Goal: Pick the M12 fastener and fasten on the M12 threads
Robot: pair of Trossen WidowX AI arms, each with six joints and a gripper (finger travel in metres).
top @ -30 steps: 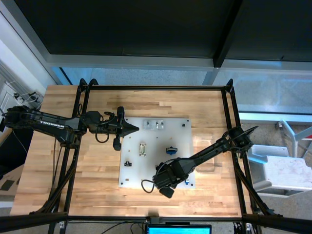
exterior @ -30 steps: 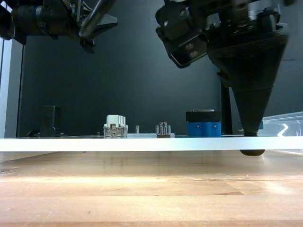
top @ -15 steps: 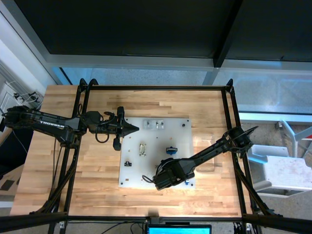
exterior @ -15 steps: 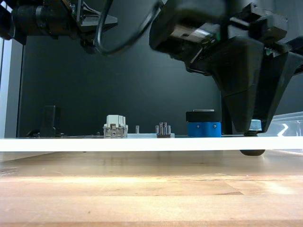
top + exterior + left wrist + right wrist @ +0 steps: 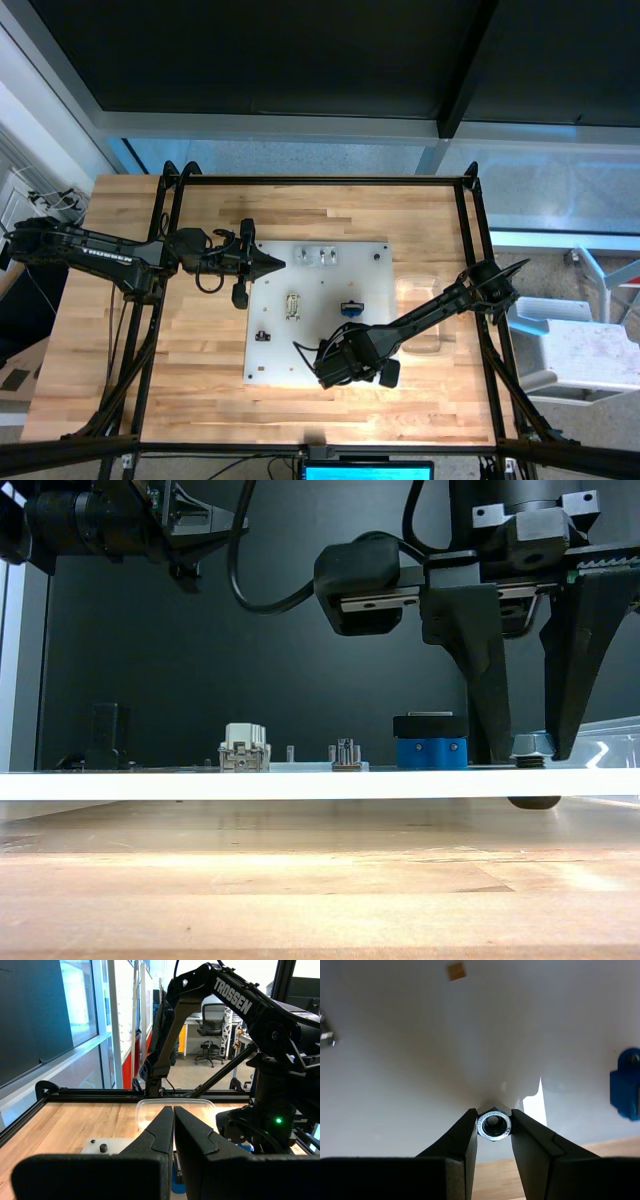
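One nut [image 5: 494, 1125] – gripped by right pincer [image 5: 525, 755] at board [image 5: 275, 345] near-right edge; left pincer [image 5: 173, 1110] clenched, above board left edge.

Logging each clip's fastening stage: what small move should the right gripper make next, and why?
Probably twist the wrist to run the M12 nut down. The right gripper is shut on it; it sits low on its stud at the white board's near right edge, with dark thread showing beneath. The left gripper hovers shut over the board's far left edge.
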